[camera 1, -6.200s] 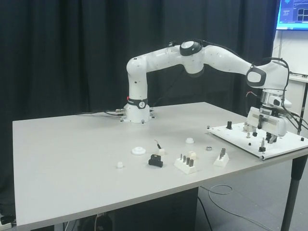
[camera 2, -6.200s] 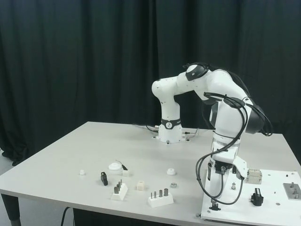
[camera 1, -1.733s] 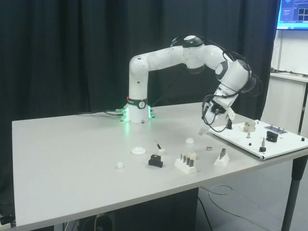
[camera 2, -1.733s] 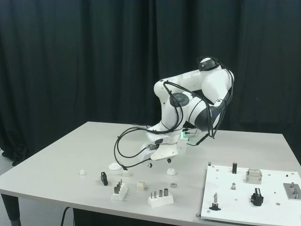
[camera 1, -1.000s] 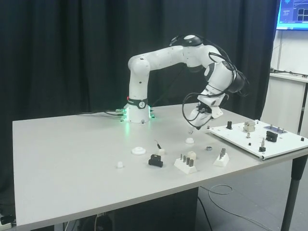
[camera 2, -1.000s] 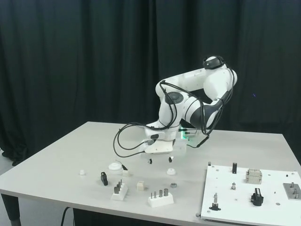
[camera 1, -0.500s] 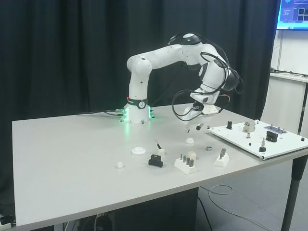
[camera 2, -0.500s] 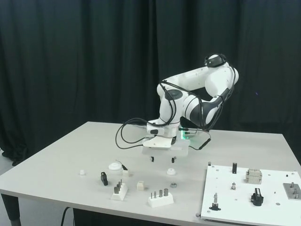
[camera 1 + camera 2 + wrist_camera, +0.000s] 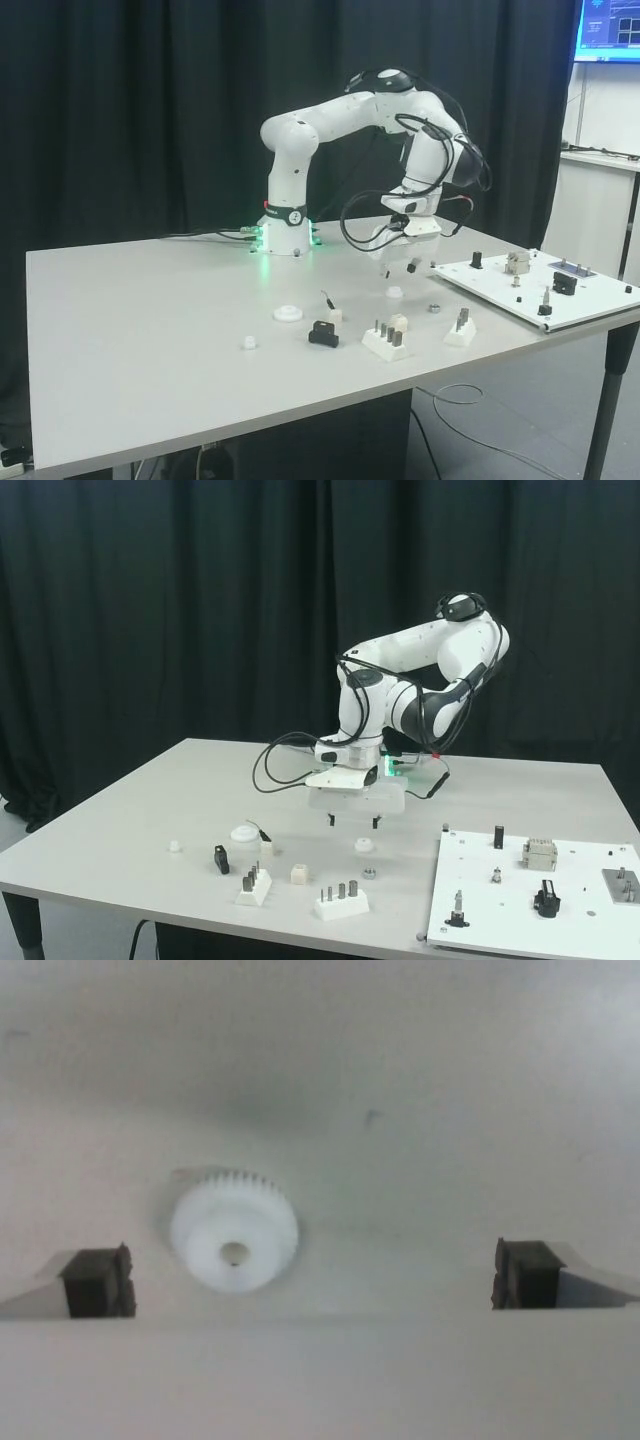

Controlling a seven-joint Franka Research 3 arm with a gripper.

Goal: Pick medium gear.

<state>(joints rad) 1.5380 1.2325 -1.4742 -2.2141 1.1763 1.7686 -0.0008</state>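
The medium gear [image 9: 235, 1240] is a white toothed disc with a centre hole, lying flat on the grey table. In the wrist view it sits between my two black fingertips [image 9: 97, 1282], closer to one of them. My gripper [image 9: 311, 1278] is open and holds nothing. From the room views the gripper [image 9: 398, 268] [image 9: 353, 822] hangs a short way above the gear [image 9: 394, 292] [image 9: 365, 845], pointing down at it without touching.
A larger white gear [image 9: 288, 313] [image 9: 243, 832] and a small white gear [image 9: 249, 342] lie further along the table. Peg holders [image 9: 385, 340] [image 9: 341, 900], a black part [image 9: 322, 334] and a nut [image 9: 435, 308] stand near the front. The white assembly board [image 9: 585, 305] is at the table's end.
The arm has swung away from the white board and across the table, and the gripper now hangs over the medium gear. The objects on the table have not moved.
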